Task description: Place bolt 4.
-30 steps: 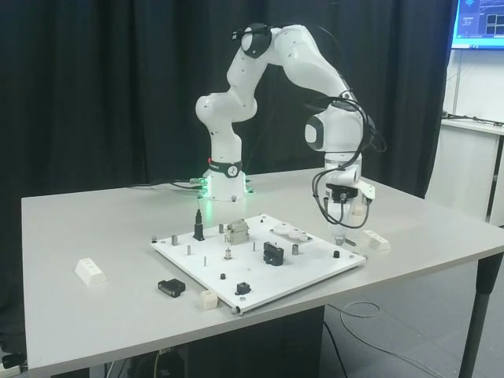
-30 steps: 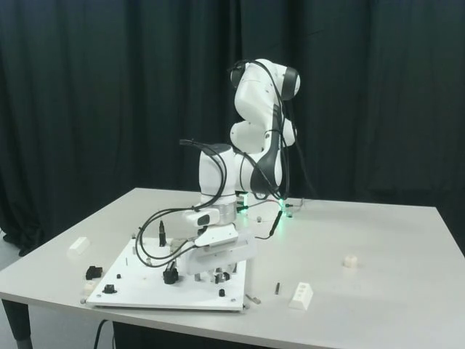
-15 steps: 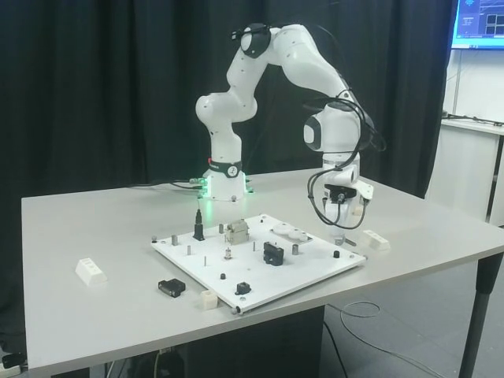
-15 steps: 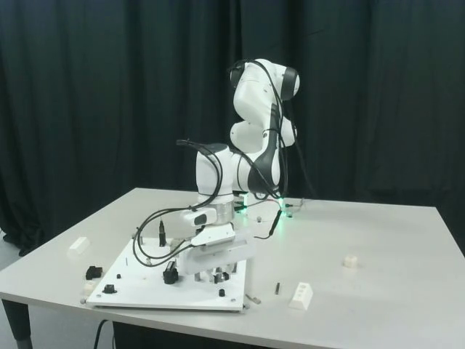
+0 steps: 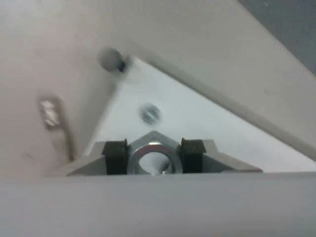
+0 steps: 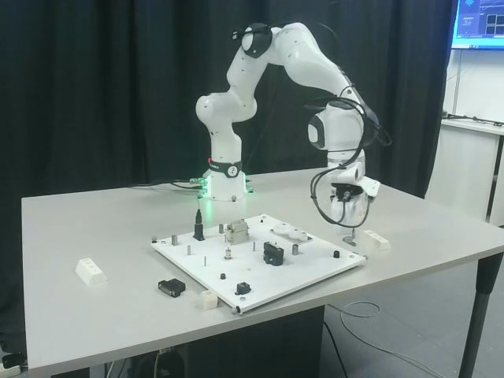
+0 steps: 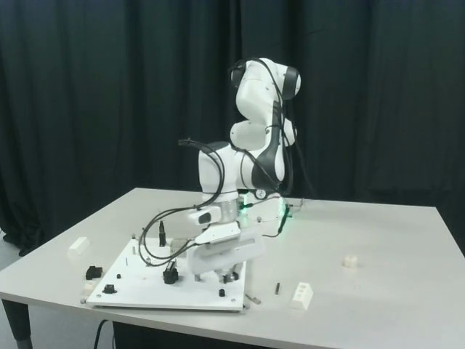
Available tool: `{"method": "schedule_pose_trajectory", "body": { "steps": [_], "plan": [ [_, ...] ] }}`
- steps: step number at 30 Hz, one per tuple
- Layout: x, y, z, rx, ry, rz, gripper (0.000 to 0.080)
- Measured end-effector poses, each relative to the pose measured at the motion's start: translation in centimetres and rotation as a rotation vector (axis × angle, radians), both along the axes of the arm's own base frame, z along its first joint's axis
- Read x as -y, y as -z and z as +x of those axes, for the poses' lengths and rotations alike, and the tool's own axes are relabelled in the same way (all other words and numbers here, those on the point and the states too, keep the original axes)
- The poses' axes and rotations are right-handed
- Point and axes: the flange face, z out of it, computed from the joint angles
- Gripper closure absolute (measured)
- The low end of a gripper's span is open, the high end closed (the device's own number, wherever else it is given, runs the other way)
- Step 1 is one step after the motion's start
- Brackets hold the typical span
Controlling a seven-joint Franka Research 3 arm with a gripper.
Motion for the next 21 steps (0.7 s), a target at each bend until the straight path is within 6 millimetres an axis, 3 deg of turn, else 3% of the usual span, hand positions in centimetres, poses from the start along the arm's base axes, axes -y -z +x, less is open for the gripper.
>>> {"method": "schedule_pose_trajectory", "body": {
  "steps": [7,21],
  "plan": [
    [-4.2,-0.4,-0.2,0.001,0.019,0.048,0.0574],
    [-15.1,-0.2,-2.2,-0.034,0.053,0.079,0.0574]
  ]
}}
